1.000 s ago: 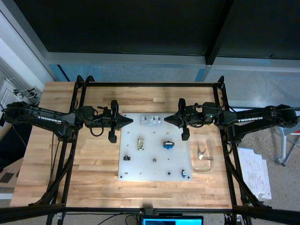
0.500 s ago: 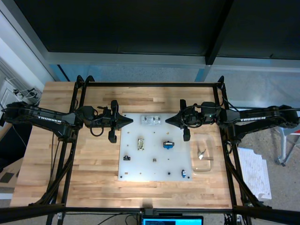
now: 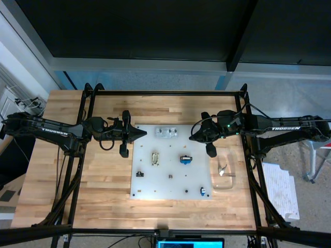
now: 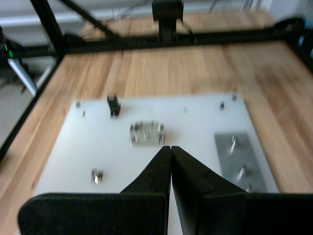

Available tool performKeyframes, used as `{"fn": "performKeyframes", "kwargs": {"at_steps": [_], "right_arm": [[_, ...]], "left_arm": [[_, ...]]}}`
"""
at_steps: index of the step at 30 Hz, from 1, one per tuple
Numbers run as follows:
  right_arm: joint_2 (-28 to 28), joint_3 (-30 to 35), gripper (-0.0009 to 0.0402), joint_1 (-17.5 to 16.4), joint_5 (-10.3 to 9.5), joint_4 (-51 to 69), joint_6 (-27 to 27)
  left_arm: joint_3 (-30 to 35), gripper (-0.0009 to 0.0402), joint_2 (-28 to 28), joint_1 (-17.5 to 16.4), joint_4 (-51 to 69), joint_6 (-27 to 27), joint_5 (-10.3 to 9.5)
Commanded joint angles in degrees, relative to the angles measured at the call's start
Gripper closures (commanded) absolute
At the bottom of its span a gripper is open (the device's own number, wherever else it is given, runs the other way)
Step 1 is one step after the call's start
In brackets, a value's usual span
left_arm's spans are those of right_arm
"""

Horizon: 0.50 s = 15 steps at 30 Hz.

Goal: Pick the RJ45 connector and install on taskboard

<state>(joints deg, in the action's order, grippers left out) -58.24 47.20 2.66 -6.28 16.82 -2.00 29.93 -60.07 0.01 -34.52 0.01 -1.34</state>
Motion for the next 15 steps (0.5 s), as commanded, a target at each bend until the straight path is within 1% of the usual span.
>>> {"fn": "performKeyframes", "kwargs": {"at_steps": [1,6,8,12,13,15], "right_arm": [[0.0,2.27,0.0393,-0.07,0.22,7.21,0.22],[0.13,5.95,0.0393,-0.28,0.31,18.03,0.57],[0.15,7.58,0.0393,-0.81,1.66,22.62,0.57],[0.48,9.97,0.0393,-3.32,6.38,30.64,0.55],[0.74,10.34,0.0393,-4.04,7.08,32.24,0.55],[1.31,10.82,0.0393,-5.14,7.3,34.82,0.28]], "left_arm": [[0.02,0.0393,-0.02,0.0,0.0,0.0,0.02],[0.02,0.0393,-0.02,0.0,0.0,0.0,0.02],[0.02,0.0393,-0.02,-0.02,0.0,0.0,0.02],[0.02,0.0393,-0.02,0.0,0.0,0.0,0.02],[0.02,0.0393,-0.02,0.0,0.0,0.0,0.02],[0.02,0.0393,-0.02,-0.02,0.0,0.0,0.02]]}}
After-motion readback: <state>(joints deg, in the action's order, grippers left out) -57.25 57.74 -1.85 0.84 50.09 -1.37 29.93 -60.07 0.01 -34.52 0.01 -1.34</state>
